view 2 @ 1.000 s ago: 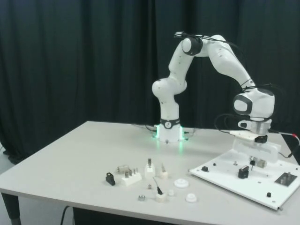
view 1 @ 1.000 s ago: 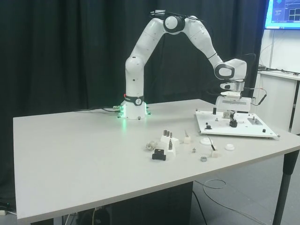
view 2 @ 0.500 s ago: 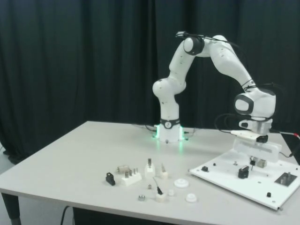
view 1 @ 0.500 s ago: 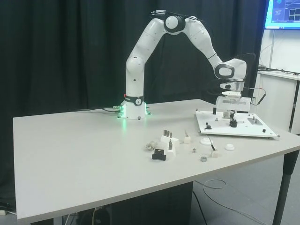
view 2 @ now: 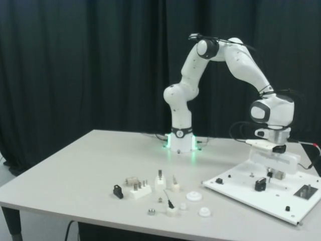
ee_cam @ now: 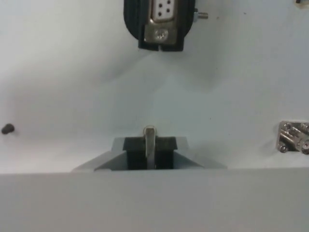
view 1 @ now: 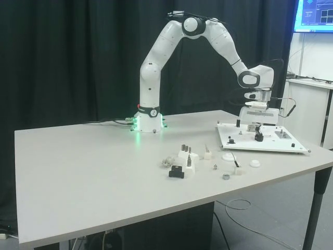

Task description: Insert square peg 1.

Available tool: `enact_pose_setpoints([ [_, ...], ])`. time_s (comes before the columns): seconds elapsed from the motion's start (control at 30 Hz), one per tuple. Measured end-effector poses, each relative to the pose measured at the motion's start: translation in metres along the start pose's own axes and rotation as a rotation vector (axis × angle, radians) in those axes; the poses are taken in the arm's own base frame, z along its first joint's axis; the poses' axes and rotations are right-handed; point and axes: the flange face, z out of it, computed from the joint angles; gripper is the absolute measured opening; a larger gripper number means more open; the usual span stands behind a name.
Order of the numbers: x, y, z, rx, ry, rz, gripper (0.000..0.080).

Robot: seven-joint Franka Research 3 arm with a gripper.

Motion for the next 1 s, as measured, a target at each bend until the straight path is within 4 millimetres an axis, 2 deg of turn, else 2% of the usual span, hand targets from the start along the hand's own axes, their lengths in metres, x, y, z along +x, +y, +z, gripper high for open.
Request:
enact_pose_setpoints([
  [1.0,-0.0001,0.0004,0.0015,0.010,0.003,0.108,0.0035],
])
